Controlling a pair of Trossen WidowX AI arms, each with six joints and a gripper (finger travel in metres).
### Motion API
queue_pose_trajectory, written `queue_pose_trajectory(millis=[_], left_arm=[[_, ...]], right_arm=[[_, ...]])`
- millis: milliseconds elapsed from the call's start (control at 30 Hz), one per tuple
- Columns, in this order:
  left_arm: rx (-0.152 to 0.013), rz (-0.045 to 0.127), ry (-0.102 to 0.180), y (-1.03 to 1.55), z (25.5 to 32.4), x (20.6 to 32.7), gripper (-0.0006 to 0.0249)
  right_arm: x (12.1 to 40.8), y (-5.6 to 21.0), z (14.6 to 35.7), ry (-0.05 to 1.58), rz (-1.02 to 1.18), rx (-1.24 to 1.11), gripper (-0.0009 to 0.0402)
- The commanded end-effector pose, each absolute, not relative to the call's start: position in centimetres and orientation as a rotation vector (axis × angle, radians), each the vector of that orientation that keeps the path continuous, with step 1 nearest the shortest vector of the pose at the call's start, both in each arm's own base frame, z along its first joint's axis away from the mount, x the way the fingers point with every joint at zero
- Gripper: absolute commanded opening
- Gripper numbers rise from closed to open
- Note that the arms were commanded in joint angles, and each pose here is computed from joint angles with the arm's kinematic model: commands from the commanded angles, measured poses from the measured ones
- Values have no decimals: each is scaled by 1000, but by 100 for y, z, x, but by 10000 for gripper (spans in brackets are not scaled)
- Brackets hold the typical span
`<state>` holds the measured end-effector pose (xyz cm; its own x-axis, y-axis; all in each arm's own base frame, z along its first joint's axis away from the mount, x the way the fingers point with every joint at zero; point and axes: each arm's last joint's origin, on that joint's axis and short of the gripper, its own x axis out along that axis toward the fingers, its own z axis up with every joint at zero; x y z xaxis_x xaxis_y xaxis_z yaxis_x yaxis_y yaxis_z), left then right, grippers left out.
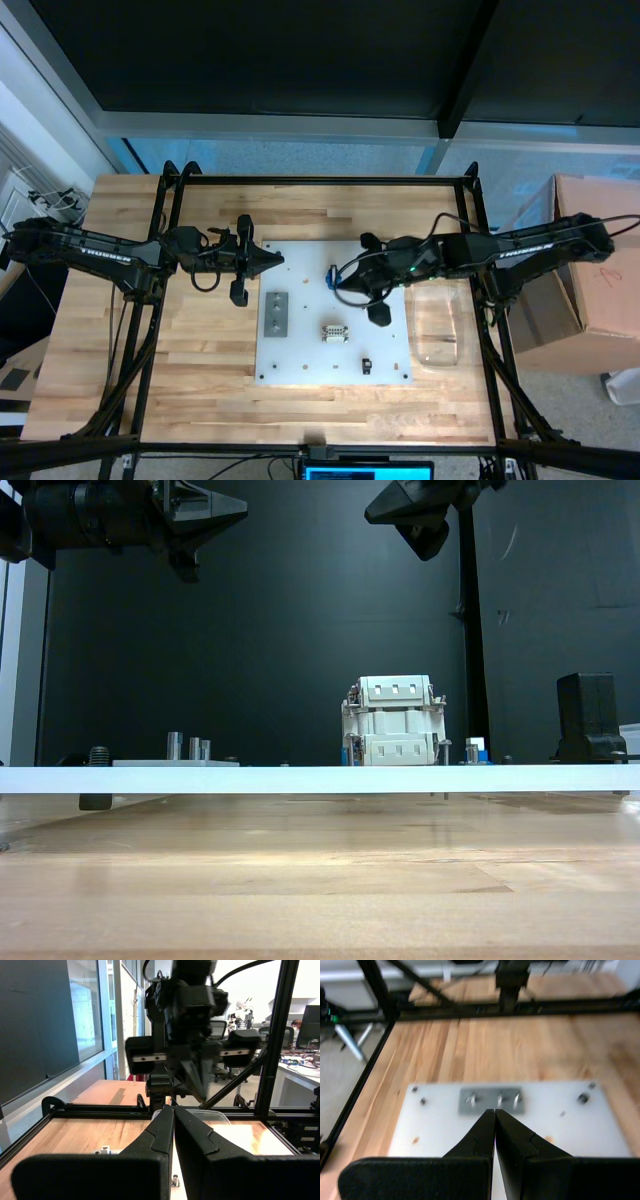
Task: Remove the HAN10E connector from the taskboard and place in the container
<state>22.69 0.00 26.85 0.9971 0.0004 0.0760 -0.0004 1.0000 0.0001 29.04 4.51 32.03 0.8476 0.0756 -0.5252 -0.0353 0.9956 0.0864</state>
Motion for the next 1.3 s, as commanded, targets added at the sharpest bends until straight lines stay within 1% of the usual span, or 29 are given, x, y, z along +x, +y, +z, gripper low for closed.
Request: queue_pose_trajectory(millis=[33,233,367,467,567,733,867,1000,1133,1300], left_arm=[[0,0,-76,0,2685,2269,0],[0,1,-76,1,2685,2269,0],[0,1,-76,1,2685,2269,0],[0,0,-76,0,2685,2269,0],[0,0,-76,0,2685,2269,0],[0,0,-76,0,2685,2269,0],[0,0,-76,0,2685,2269,0],[0,0,-76,0,2685,2269,0],[0,1,-76,1,2685,2269,0],[0,1,-76,1,2685,2269,0]], right_arm=[[2997,527,3214,677,55,82,0],[3161,698,3228,871,60,67,8],[3274,825,3240,974,61,51,27],[3353,906,3229,1051,63,33,50],[3416,979,3193,1138,69,14,89],[3529,1029,3107,1234,27,36,180],[3631,1061,3022,1264,13,39,250],[3721,1087,2896,1295,1,40,298],[3791,1106,2739,1335,-16,39,317],[3881,1132,2538,1379,-25,26,311]])
